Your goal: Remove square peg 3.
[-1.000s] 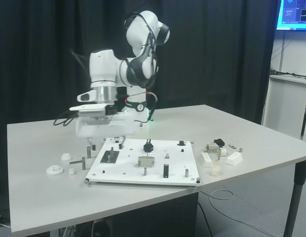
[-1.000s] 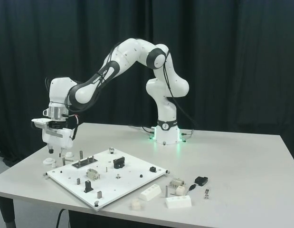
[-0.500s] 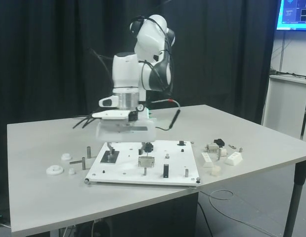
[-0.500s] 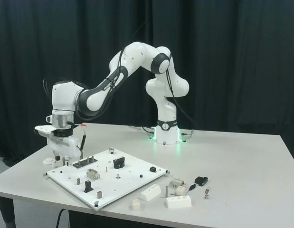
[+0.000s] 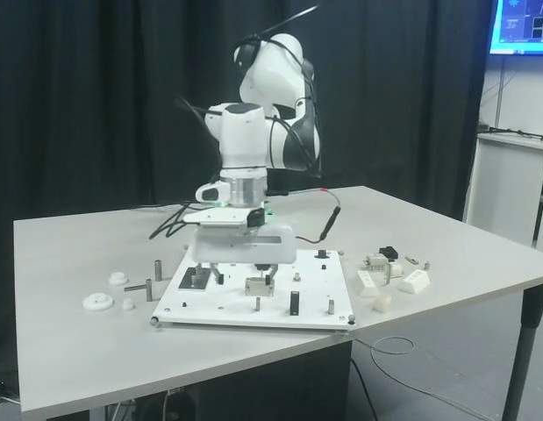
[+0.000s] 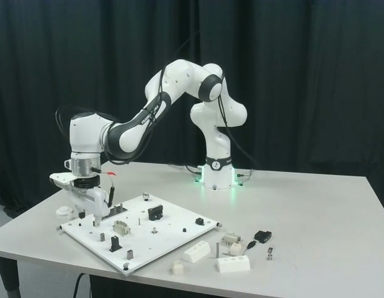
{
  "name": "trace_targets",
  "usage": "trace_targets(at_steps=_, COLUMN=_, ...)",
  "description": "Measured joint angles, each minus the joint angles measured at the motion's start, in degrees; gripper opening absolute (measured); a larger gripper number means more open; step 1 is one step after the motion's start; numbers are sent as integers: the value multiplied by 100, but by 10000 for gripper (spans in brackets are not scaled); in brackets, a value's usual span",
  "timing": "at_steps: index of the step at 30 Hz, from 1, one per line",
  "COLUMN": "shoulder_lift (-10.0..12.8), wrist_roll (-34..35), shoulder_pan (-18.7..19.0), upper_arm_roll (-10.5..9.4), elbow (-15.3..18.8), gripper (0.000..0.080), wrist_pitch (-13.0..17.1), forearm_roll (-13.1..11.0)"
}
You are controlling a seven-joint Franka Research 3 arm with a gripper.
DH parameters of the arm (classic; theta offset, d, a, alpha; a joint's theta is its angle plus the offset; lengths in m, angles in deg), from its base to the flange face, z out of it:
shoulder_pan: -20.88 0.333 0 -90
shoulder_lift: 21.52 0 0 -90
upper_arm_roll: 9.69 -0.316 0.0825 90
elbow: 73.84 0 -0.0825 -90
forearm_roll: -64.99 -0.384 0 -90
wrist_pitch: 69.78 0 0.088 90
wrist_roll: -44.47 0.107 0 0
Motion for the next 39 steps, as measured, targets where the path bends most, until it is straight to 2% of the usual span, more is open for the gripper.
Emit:
trace_targets(at_steps=9, shoulder_lift=66, wrist_roll=281, shoulder_pan=4, upper_arm_roll=-120, elbow=-2, gripper=800, wrist_pitch=35, forearm_roll=6)
trace_targets(at_steps=23, shoulder_lift=243, wrist_roll=578, shoulder_pan=43, upper_arm_roll=-151, elbow=4, gripper=800, wrist_pitch=146, forearm_roll=57)
trace_targets(at_steps=39, shoulder_lift=361, wrist_roll=851, shoulder_pan=43, upper_arm_roll=-224, elbow=39, gripper=800, wrist_pitch=146, forearm_roll=268)
